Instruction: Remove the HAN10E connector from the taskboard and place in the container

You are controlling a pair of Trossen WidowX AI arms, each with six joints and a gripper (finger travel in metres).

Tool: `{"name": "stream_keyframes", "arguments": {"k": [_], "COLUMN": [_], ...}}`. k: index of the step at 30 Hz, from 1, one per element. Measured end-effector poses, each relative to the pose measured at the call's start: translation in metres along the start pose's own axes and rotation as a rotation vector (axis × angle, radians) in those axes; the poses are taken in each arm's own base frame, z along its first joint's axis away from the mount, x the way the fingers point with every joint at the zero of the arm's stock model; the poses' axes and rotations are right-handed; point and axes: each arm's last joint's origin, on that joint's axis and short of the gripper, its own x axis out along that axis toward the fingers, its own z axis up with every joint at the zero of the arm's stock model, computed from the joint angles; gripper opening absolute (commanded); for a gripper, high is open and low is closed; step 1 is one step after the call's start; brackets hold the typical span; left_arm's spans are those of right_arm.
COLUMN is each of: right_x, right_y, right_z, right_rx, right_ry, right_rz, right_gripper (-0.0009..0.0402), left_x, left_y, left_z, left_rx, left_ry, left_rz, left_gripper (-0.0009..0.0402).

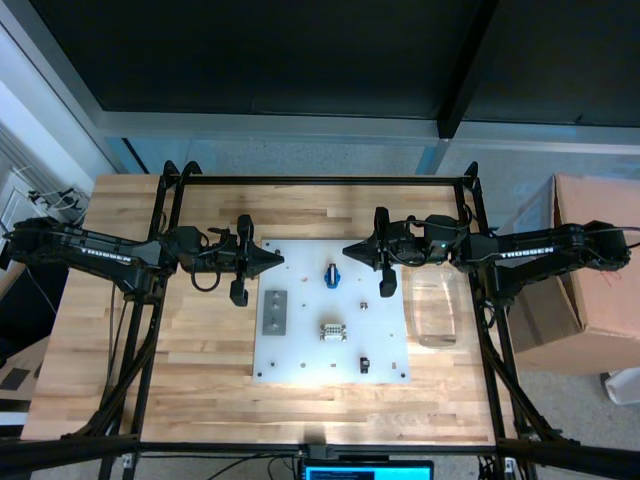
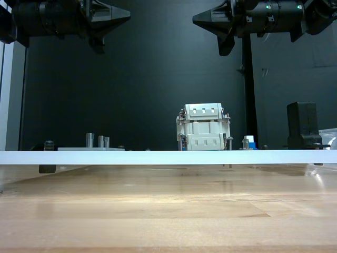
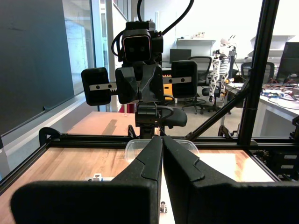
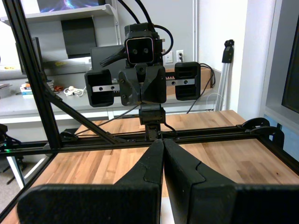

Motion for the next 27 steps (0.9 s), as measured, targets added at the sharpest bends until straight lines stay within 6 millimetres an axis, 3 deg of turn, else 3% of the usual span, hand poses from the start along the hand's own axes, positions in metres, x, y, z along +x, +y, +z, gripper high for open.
{"name": "stream_keyframes", "arguments": {"k": [20, 27], "right_x": [0.000, 0.007], "right_y": [0.000, 0.015], "right_z": [-0.001, 0.006], "right_rx": [0.049, 0.053], "right_ry": [0.015, 0.209], "right_rz": [0.002, 0.030], "right_gripper": [0.0000, 0.0000], "left_x": [0.000, 0.000], "left_y": [0.000, 0.000], "left_z": [0.000, 0.000], "left_rx": [0.000, 0.000], "left_ry": [0.000, 0.000], "left_rz": [0.000, 0.000], "left_gripper": [0.0000, 0.0000]}}
